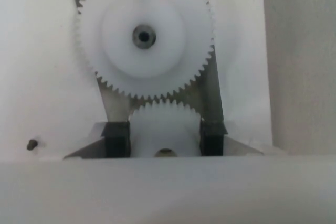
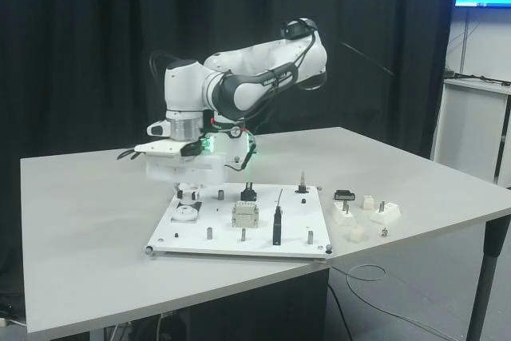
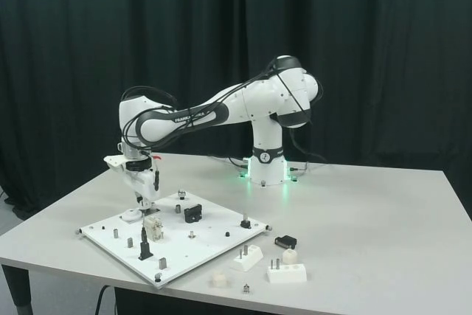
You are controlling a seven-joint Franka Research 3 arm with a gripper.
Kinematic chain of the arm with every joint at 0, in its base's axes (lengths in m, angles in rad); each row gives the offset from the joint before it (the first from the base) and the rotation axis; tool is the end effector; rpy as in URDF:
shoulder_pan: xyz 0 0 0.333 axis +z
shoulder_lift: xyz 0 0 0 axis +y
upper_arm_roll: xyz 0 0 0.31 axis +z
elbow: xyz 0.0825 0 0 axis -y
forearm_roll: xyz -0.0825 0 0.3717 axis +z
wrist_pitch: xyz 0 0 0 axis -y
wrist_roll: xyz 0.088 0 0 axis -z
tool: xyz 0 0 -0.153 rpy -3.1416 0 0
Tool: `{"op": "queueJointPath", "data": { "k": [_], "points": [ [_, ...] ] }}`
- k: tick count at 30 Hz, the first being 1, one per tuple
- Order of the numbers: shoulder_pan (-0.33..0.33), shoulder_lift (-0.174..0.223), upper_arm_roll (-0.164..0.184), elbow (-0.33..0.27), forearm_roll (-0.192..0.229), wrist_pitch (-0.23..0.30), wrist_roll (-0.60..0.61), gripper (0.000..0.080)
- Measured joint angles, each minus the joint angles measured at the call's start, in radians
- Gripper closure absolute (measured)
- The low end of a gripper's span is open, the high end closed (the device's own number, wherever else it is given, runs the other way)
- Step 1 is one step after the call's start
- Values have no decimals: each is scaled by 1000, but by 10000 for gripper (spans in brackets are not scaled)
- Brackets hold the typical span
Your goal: Insert medium gear.
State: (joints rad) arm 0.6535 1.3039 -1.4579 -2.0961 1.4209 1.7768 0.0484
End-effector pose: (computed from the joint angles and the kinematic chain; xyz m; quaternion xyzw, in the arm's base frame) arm 0.4466 -0.3119 0.1812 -0.7445 0.6673 -0.0004 0.0181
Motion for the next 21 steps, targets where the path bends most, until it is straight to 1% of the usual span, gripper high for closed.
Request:
{"op": "queueJointPath", "data": {
  "k": [8,14,21],
  "points": [
    [30,0,3,-31,15,42,0,519],
    [42,0,16,-40,21,77,-17,519],
    [46,0,22,-41,22,93,-23,519]
  ]
}}
